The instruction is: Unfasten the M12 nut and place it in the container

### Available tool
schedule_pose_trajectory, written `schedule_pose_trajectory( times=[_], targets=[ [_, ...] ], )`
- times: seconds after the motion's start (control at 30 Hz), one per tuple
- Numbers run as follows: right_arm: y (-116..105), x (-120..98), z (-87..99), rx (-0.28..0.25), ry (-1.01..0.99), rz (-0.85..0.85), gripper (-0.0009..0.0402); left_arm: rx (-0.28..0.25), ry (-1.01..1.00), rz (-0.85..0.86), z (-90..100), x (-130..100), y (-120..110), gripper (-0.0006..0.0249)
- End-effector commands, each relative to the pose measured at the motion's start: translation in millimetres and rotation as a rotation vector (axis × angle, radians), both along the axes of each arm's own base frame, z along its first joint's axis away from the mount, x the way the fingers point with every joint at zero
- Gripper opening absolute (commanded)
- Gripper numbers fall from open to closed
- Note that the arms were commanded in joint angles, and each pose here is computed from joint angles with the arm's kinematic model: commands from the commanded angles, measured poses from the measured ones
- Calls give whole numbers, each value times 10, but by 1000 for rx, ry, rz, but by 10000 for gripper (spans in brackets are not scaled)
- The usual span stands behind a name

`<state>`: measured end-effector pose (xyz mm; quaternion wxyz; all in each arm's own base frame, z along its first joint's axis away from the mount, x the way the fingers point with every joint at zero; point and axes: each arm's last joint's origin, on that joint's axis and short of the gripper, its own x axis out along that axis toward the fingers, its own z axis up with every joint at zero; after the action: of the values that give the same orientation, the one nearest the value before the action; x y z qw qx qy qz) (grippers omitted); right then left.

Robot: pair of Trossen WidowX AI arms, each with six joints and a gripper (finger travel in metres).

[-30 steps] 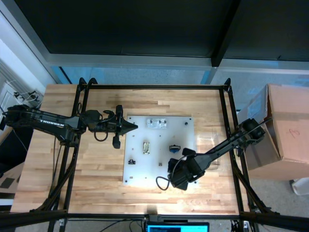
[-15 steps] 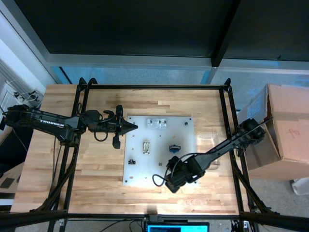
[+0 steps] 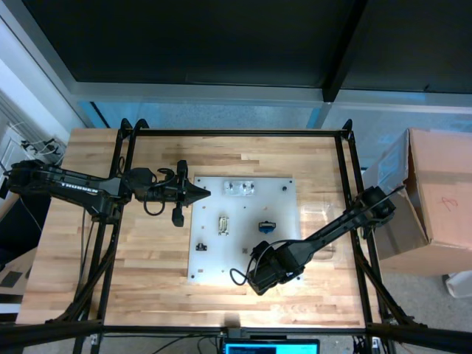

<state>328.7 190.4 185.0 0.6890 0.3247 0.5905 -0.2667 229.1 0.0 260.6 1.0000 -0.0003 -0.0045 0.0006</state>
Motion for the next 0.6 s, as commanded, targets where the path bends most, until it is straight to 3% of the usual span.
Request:
schedule_pose_trajectory(
  times=[0.03, 0.27, 0.6],
  targets=[
    [10, 22, -54, -2, -3, 0, 201, 0, 1, 0, -1, 1, 0, 0],
    [10, 21, -52, -2, -3, 3, 145, 0, 0, 0, -1, 1, 1, 0],
    [12, 20, -44, 0, -5, 11, 24, 0, 0, 0, -1, 1, 0, 0]
  ],
)
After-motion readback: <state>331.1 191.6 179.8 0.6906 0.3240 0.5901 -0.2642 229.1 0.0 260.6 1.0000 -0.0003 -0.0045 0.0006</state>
